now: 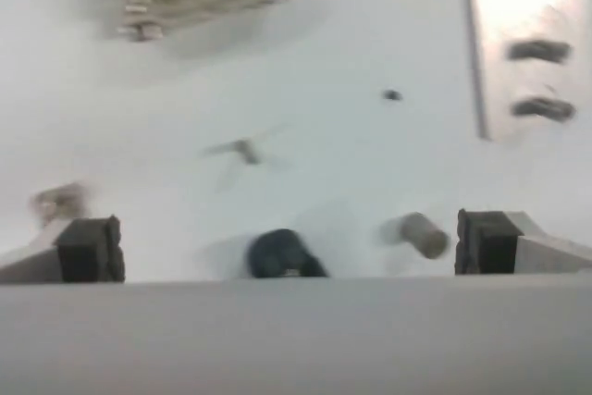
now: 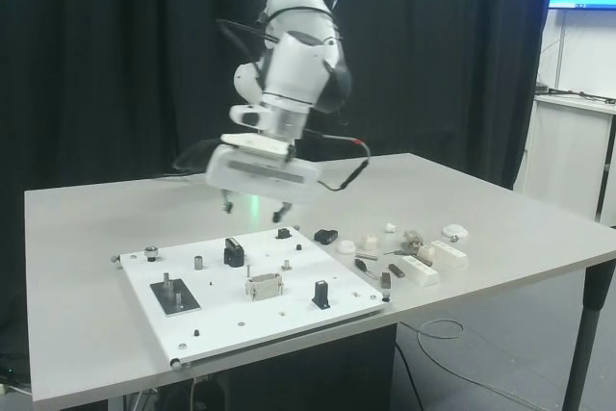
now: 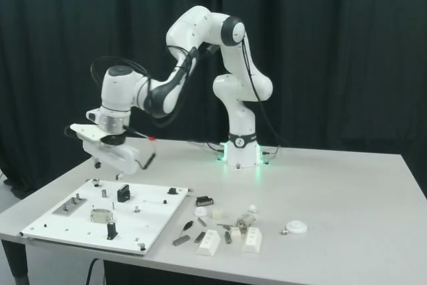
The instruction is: Remove bolt 4.
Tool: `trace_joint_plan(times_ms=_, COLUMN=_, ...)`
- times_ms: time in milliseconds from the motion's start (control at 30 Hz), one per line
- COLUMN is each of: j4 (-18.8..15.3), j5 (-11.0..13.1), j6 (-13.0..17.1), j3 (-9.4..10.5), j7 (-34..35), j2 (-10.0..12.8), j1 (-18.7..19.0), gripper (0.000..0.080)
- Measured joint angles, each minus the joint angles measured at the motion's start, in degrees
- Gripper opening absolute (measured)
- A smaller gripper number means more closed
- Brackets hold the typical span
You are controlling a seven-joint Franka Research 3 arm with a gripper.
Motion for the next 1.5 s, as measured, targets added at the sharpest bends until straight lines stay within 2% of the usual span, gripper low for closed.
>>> trace_joint_plan(times_ms=333, j4=-0.09, j5=6.12, j6=2.68, j3=-7.19, j7=2.8, j2=1.69, j1=-0.64, gripper=0.08)
trace_joint_plan(times_ms=600, j4=-0.25, j5=13.87, j6=3.42, j3=-10.56, j7=2.81, j2=3.2, j1=-2.59, gripper=0.08)
trace_joint_plan(times_ms=933, j4=-0.52, j5=22.35, j6=4.05, j3=-12.02, j7=2.49, j2=4.82, j1=-6.52, gripper=0.08)
trace_joint_plan(times_ms=1233, j4=-0.82, j5=25.8, j6=4.32, j3=-12.02, j7=-0.39, j2=6.09, j1=-9.36, gripper=0.08)
trace_joint_plan(times_ms=1500, j4=-1.14, j5=30.3, j6=4.31, j3=-12.02, j7=-3.42, j2=7.7, j1=-10.84, gripper=0.08)
